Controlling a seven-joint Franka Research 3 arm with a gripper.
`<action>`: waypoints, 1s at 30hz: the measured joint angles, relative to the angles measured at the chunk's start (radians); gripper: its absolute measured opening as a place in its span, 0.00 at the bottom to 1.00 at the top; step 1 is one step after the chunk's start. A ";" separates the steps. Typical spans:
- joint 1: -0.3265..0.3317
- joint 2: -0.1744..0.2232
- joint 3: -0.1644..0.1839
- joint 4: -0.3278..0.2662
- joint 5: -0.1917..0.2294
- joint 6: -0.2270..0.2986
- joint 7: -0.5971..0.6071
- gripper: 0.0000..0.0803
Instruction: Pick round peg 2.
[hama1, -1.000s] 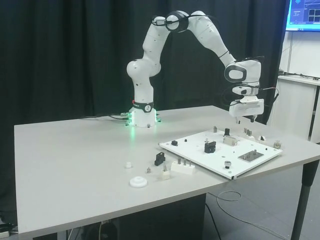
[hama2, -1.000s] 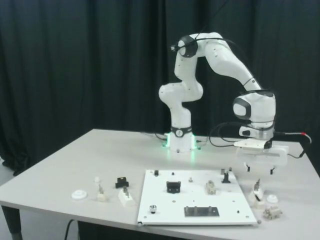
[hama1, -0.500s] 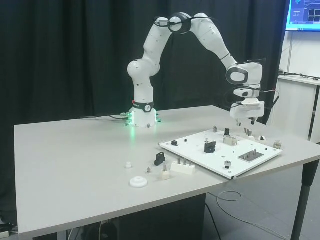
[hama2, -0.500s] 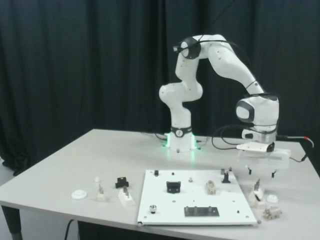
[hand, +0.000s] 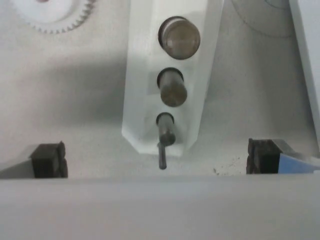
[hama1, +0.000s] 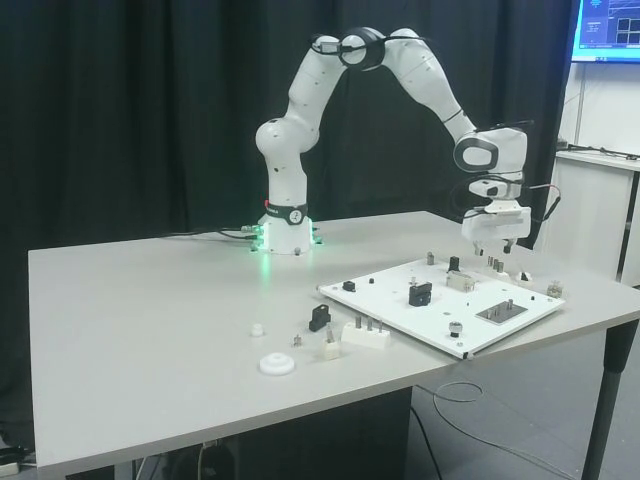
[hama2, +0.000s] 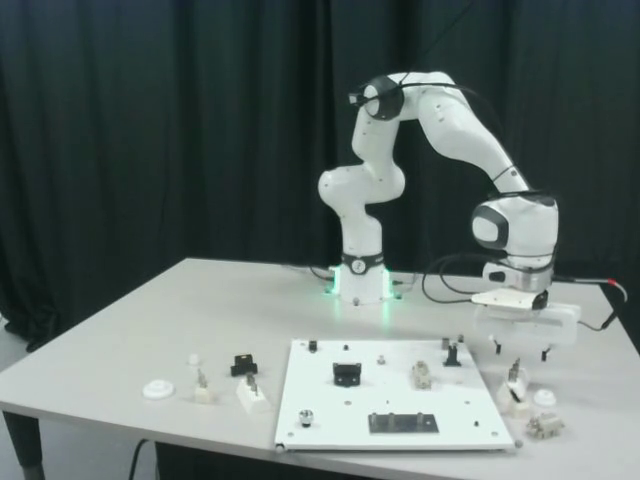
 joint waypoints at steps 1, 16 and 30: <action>0.000 0.002 -0.001 0.001 0.000 0.000 -0.001 1.00; 0.000 0.023 -0.011 0.015 0.000 0.000 -0.027 1.00; 0.001 0.042 -0.013 0.023 0.000 0.000 -0.041 1.00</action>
